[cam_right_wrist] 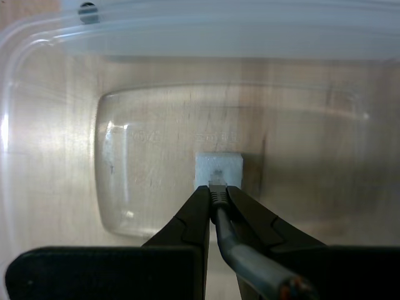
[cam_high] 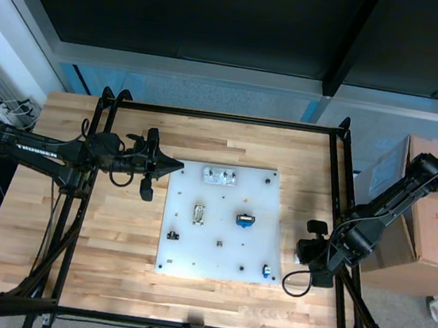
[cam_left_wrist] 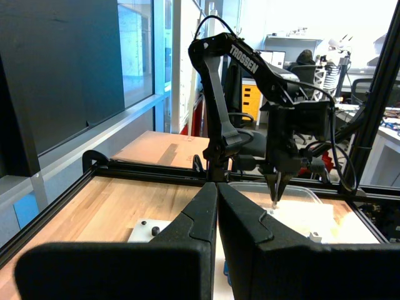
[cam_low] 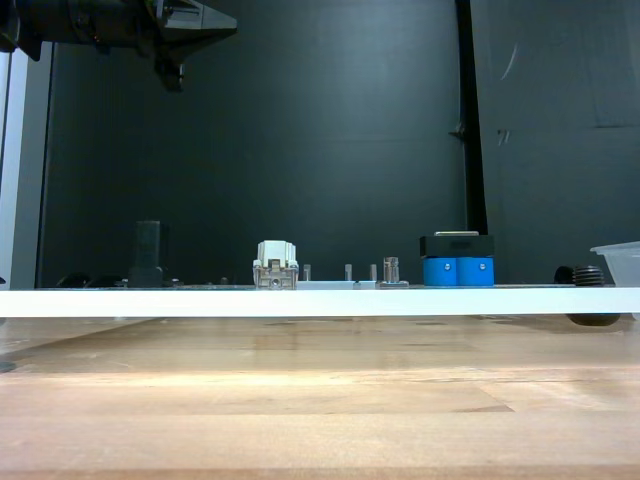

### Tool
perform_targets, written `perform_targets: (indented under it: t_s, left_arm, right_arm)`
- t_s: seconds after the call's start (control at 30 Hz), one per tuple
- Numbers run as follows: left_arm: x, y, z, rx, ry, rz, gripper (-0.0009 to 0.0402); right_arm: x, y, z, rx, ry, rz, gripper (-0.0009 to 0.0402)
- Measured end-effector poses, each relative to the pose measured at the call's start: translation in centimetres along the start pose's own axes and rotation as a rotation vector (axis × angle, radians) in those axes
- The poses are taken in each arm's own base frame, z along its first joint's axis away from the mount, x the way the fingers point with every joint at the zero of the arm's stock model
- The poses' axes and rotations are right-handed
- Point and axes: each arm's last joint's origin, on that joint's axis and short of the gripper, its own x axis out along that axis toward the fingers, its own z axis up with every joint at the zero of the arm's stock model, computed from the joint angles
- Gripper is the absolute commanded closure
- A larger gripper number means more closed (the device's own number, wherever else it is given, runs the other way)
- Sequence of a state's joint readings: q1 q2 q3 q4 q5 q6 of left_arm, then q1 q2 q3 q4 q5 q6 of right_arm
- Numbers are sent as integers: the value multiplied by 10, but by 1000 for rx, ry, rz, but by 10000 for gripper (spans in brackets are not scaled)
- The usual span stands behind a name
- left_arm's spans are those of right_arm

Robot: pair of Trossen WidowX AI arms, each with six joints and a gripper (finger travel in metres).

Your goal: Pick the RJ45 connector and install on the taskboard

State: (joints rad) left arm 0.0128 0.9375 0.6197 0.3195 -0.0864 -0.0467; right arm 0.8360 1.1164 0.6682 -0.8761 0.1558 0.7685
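The white taskboard (cam_high: 216, 253) lies flat on the wooden table (cam_high: 109, 278) and carries a blue block (cam_high: 245, 220) near its middle. Just off the board's right edge, the right gripper (cam_right_wrist: 217, 187) hangs over a clear plastic container (cam_right_wrist: 44, 125), its fingers pinched on the RJ45 connector (cam_right_wrist: 217, 179). The connector is held clear of the board. Its long axis runs in line with the fingers, with the tip pointing down at the container floor and the grey cable (cam_right_wrist: 250, 265) trailing back up. A small white block (cam_right_wrist: 219, 166) lies in the container right beyond the tip; whether they touch I cannot tell. A cardboard box (cam_high: 431, 230) stands farther right. Farther off, by the board's far left corner, the left gripper (cam_left_wrist: 217, 185) hovers high, its fingers pressed together and empty.
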Motion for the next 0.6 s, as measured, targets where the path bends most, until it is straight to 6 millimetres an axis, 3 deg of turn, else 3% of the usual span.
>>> perform_targets:
  t_s: [0.3,0.6]
  left_arm:
    - [0,0,0,0,0,0,393]
    - [0,0,0,0,0,0,393]
  right_arm:
    - [-34,7,15,7,-12,12,393]
    - [-45,17,29,4,-23,4,393]
